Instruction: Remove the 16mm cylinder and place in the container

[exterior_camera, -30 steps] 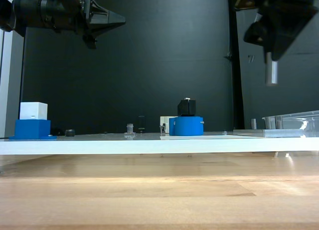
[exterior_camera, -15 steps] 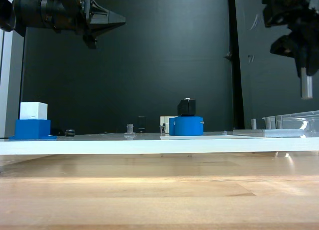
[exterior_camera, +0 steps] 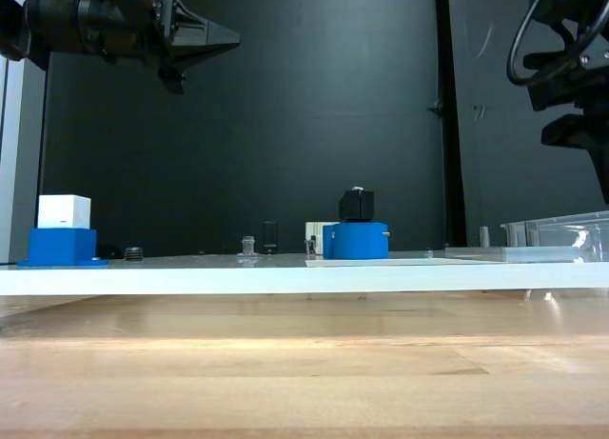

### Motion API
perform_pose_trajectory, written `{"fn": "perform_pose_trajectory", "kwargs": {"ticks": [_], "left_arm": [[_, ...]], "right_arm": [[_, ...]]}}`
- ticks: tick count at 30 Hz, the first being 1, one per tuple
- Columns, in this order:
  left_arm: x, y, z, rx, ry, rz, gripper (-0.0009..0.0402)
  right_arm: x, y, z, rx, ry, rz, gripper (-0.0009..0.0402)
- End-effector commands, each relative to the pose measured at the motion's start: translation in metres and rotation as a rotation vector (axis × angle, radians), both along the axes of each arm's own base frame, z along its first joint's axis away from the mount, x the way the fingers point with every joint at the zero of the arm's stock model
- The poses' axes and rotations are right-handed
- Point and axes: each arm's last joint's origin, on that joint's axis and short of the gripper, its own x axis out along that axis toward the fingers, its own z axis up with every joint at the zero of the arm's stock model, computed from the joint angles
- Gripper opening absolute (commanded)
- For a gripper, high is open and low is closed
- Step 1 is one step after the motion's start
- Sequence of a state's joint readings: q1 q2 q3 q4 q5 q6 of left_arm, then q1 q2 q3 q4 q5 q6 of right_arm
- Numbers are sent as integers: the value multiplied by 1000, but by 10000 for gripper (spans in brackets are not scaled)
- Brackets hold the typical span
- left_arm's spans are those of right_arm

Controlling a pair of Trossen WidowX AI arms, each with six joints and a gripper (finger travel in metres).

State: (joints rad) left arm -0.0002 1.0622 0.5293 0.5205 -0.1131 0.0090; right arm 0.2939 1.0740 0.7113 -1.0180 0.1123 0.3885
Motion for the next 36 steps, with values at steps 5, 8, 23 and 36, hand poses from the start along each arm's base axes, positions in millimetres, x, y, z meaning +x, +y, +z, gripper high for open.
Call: {"fn": "perform_pose_trajectory", "kwargs": {"ticks": [5,8,23,36], "left_arm": [[0,0,0,0,0,0,0],[0,0,0,0,0,0,0],[0,0,0,0,0,0,0],[0,0,0,0,0,0,0]], "right_arm": [[-2,-1,-6,2,12,-31,40],[-2,-1,-8,4,23,-48,68],[1,0,-9,1,27,-50,211],[24,-12,36,-21,-146,-43,185]]}}
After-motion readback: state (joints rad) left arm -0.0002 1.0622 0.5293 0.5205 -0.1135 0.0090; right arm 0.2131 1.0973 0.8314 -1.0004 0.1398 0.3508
